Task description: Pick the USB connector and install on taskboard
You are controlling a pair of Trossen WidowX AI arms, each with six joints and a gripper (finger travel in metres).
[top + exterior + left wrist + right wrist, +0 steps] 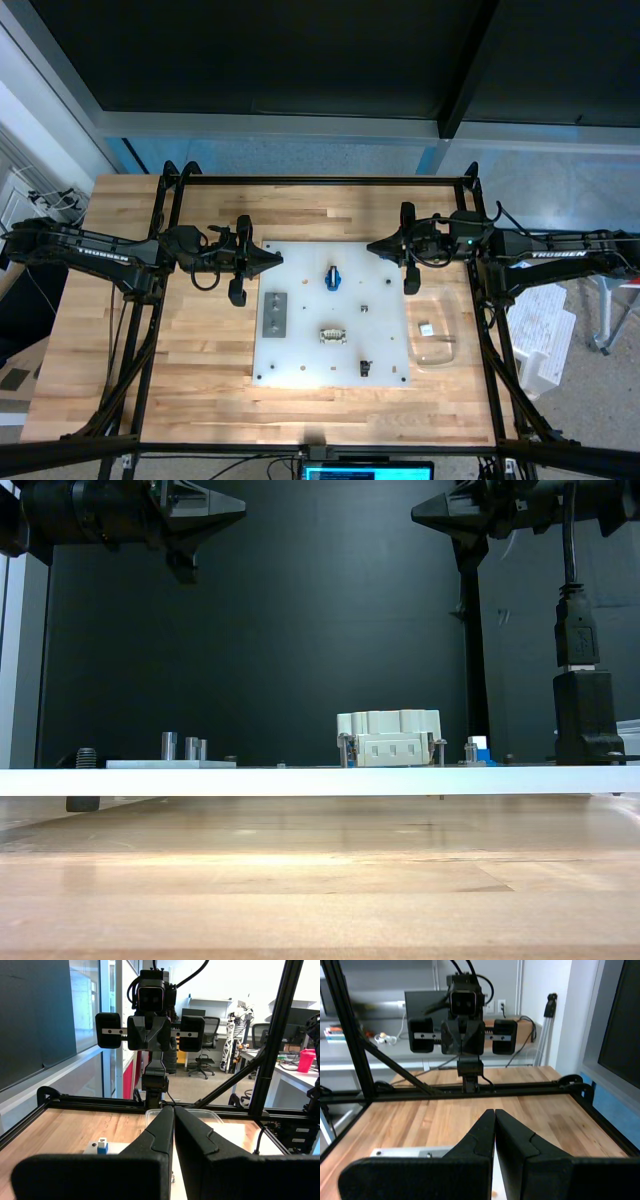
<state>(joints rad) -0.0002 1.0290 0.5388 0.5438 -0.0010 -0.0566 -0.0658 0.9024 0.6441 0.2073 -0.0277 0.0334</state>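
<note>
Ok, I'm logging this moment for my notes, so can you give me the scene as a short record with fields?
left gripper: shut, held high over the taskboard's far left corner
right gripper: shut, held high over its far edge, toward the right corner
taskboard: flat on the table, central
USB connector: on the taskboard's near right part, no gripper near it
clear tray: right of the taskboard, holds a white square piece

We note wooden table (130,330); white taskboard (300,340) flat on it, below and between left gripper (275,258) and right gripper (372,247); clear tray (455,338) near-side of right gripper.
</note>
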